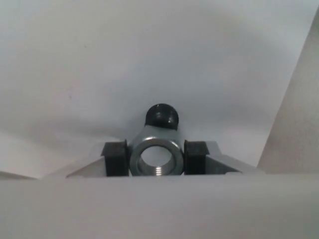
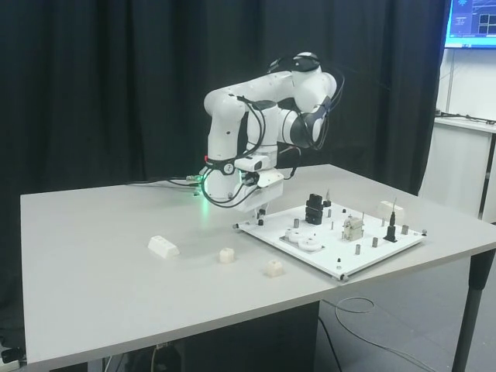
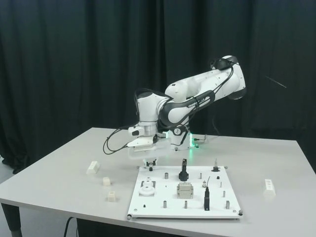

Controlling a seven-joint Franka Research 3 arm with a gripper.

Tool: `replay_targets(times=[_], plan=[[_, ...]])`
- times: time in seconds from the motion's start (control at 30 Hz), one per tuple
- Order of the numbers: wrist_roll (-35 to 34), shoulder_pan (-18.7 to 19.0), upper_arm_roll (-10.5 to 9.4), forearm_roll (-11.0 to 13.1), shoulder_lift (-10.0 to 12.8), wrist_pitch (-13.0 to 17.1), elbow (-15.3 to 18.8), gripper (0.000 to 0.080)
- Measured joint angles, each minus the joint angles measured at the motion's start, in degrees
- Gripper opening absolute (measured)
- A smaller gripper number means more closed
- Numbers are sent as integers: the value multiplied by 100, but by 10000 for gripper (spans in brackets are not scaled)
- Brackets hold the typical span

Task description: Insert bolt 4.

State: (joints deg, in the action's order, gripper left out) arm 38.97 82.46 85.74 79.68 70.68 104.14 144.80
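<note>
Gripper: our gripper (image 1: 155, 158) is clenched on the bolt (image 1: 155, 157), a black pad (image 1: 114, 158) pressing it from each side; in the wrist view we look at its grey hollow threaded end, with a black rounded part just beyond it.
Bolt position: held low over the white board (image 2: 364, 256), at the board's corner nearest the arm's base; in the second room view that is about 10 o'clock from the board's middle. We cannot tell whether the bolt touches the board.
Target hole: not visible to us; the wrist view shows only white surface around the bolt.
Board contents: a black block (image 3: 183, 175), white round pieces (image 3: 146, 187), a small grey fixture (image 3: 184, 190) and several short pegs stand on it, all apart from the gripper.
Table: three small white blocks (image 2: 163, 246) lie on the grey table (image 2: 93, 256), well apart from the board.
Step, as we judge it: lining up and lowering the bolt.
Risk one: the bolt may meet the board beside the hole, since the hole is hidden under it.
Risk two: a tilted bolt could jam or cross-thread.
Risk three: pressing down while misaligned could make the bolt slip in the pads or shift the board.
</note>
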Motion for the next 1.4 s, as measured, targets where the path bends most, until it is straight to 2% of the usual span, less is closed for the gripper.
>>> replay_targets(times=[0.77, 1.4], plan=[[56, -32, -94, 300, 31, 65, 0, 239], [39, 39, -133, 263, 90, 148, -2, 239]])
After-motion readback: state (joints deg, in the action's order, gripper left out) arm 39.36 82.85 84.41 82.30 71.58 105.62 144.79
